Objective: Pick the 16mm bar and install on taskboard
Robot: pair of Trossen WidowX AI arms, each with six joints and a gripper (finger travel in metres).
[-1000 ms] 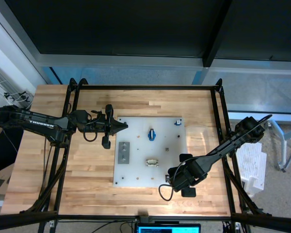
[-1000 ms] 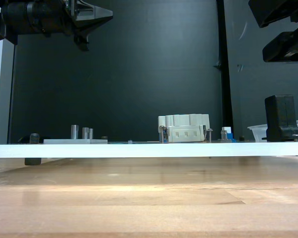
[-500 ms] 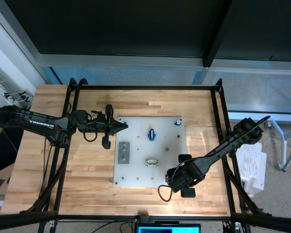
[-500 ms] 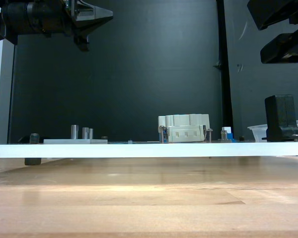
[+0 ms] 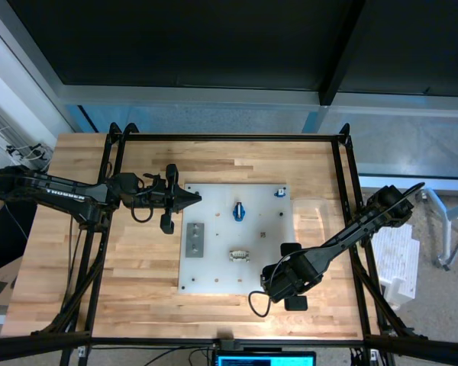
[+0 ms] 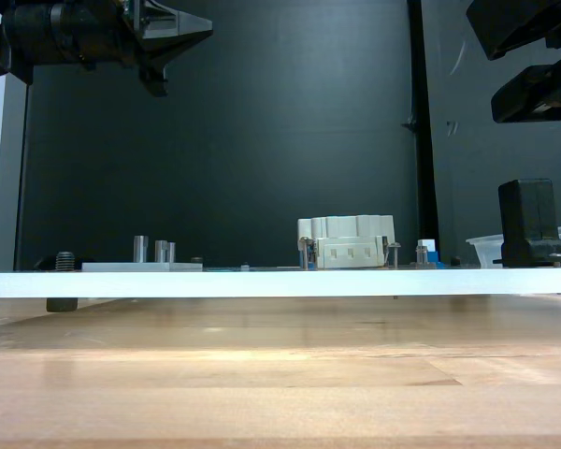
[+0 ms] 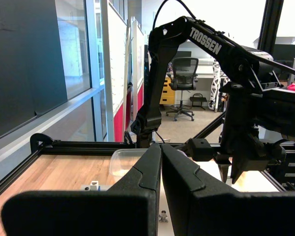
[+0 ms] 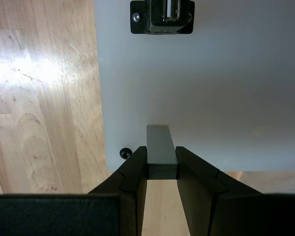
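Wood counter (image 5: 137, 305), carrying everything; white taskboard (image 5: 214, 282), flat at its centre; left claw (image 5: 192, 198), pinched closed and empty, level and high over the board's far left corner, apparently parked out of the way; right claw (image 8: 162, 151), clamped on the bar, aloft over the board's near right corner; grey block (image 5: 194, 240), connector (image 5: 239, 255), blue knob (image 5: 239, 211) and black part (image 8: 162, 17), fixed to the board; bar (image 8: 161, 140), grey, pinched between the fingertips above the board edge, likely in transit to a seat I cannot identify.
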